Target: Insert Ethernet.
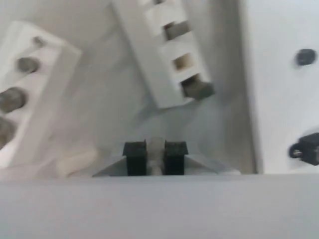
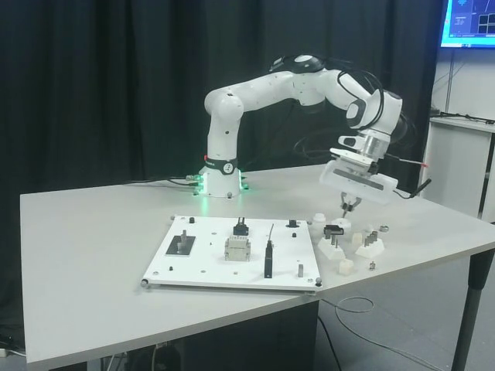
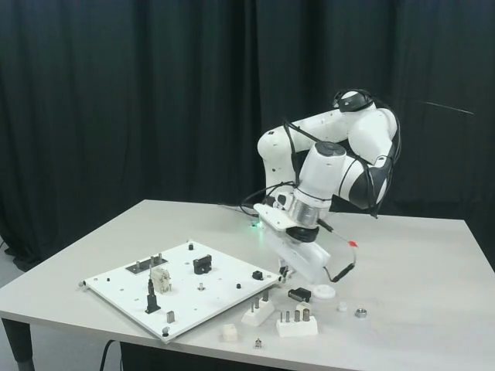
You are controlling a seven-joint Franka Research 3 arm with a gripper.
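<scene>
The claw [image 1: 155, 158] hangs above the small white holders, its two black fingers [image 1: 134, 158] nearly closed on a thin pale piece between them. A white slotted holder [image 1: 164, 50] lies near, one slot holding a grey plug [image 1: 198, 88]. At the white board [image 2: 236, 251]'s three o'clock, on the table [image 2: 93, 232], rests the black Ethernet connector [image 2: 335, 229]

no readable text, labels, brands or numbers on anything
</scene>
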